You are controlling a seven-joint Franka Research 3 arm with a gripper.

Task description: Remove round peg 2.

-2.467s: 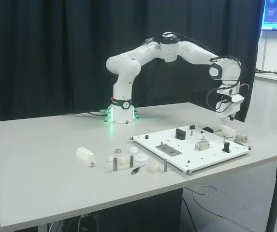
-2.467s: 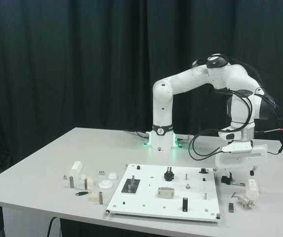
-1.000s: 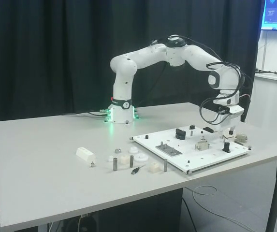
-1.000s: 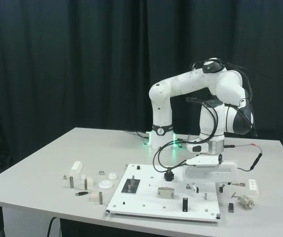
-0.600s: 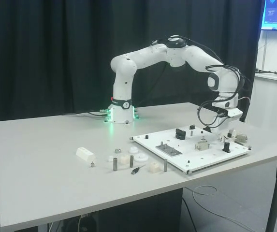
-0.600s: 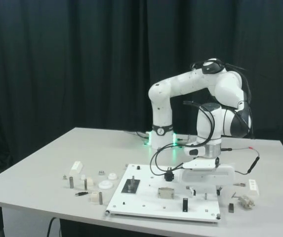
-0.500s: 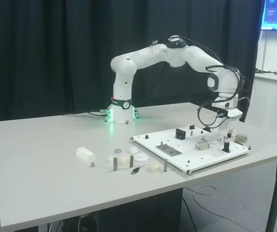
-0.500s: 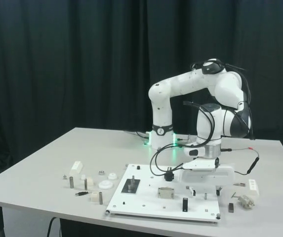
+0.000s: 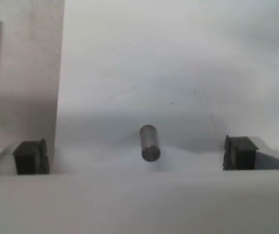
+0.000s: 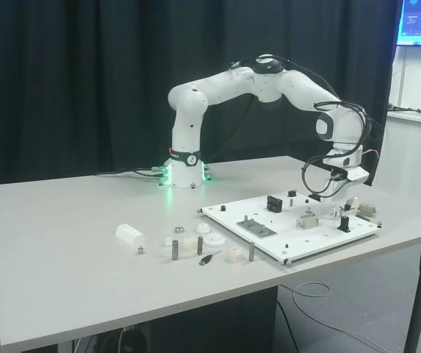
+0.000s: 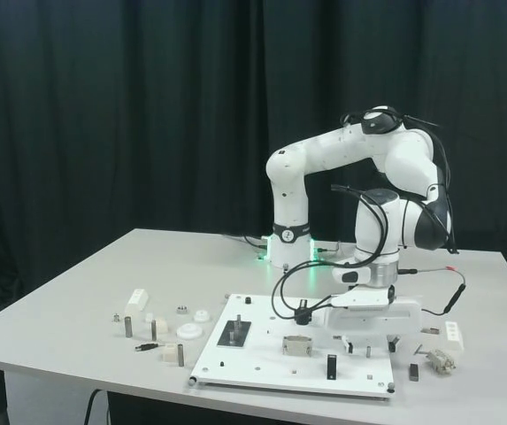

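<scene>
Gripper (image 9: 134, 157) open, straddling upright round peg (image 9: 149, 142), untouched.

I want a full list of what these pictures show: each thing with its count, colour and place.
table: one, grey, under everything
curtain: one, black, behind the table
board: one, white, on the table in front of the arm's base
round peg: one, grey, upright on the board, between the jaws
small loose parts: several, white, grey and black, on the table beside the board
block: one, white, on the table next to the loose parts
arm: one, white, bent over the board
gripper: one, jaws open, either side of the peg, not touching it
</scene>
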